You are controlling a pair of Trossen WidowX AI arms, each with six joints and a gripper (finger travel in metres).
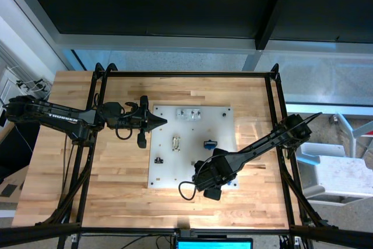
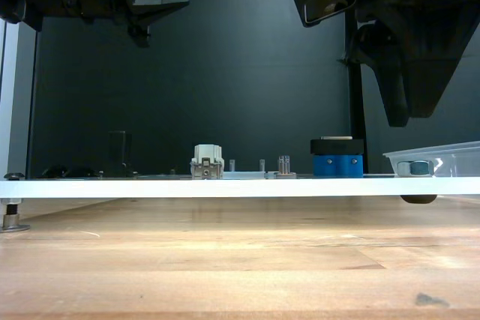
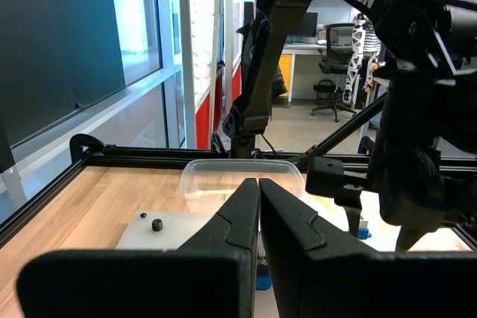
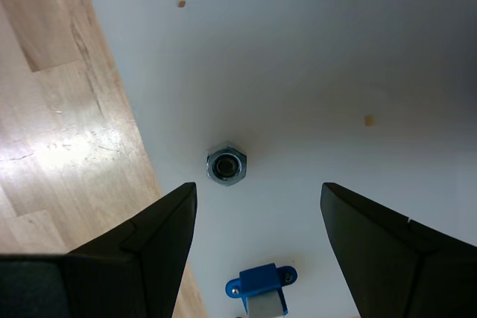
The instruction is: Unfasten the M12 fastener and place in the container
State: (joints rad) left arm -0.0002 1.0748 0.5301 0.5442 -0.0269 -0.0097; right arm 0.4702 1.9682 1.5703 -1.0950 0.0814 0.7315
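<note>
Two claws [image 3: 258, 182] [image 4: 257, 197], one nut [image 4: 226, 166], one container [image 3: 209, 178]

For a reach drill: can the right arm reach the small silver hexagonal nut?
Probably yes: the right gripper hangs open above the silver nut, nothing between; the left gripper hovers shut over the white board's left edge.

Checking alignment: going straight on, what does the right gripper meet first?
Probably the M12 nut on the white board, framed by the open right gripper; depth unclear. Left gripper hovers shut at board's left.

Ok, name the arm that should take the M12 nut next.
Right. The right gripper hangs open above the nut on the white board; the left gripper, shut, is off at the board's left edge.
</note>
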